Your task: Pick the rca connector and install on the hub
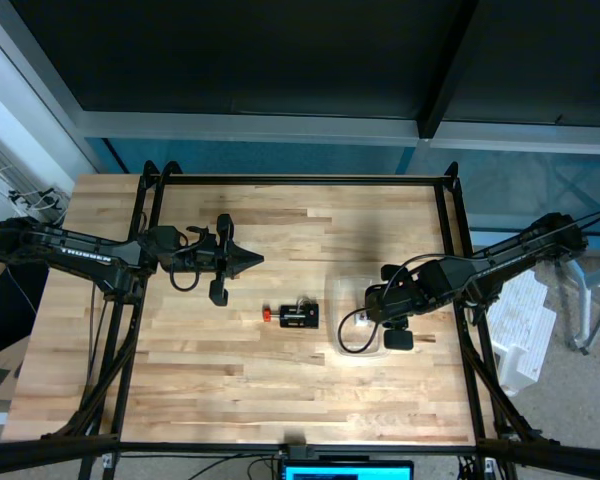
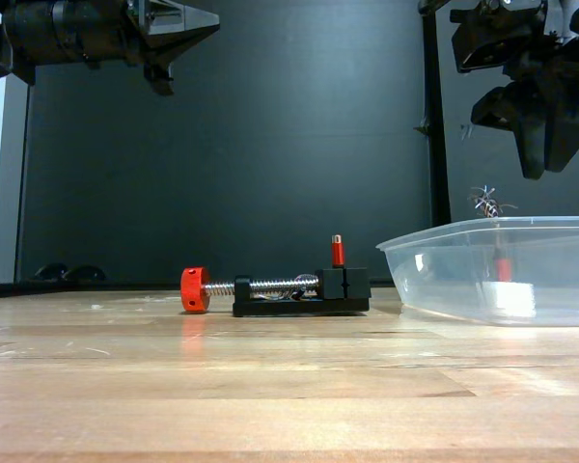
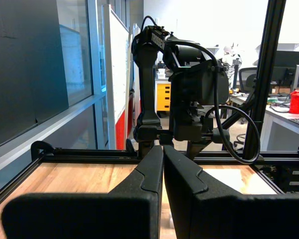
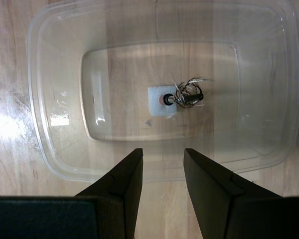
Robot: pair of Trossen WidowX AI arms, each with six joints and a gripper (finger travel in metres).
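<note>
The rca connector (image 4: 182,98), a tiny plug with frayed wire strands, stands in a white foam block (image 4: 159,102) on the floor of a clear plastic tray (image 4: 50,144). Directly above the tray hangs my right gripper (image 4: 162,157), open, with nothing between its fingers and well clear of the connector. In the low view the connector's wires (image 2: 487,203) rise above the tray rim. The hub (image 1: 298,317), a small black block with a red stub (image 1: 266,314), lies left of the tray. My left gripper (image 1: 248,260) is shut and hovers high, left of and beyond the hub.
A black metal frame (image 1: 300,180) borders the wooden table at the back and sides. The hub (image 2: 299,289) shows a threaded rod, a red knob (image 2: 194,289) and a short red post (image 2: 338,251). The tray (image 2: 492,270) stands close to the hub's right.
</note>
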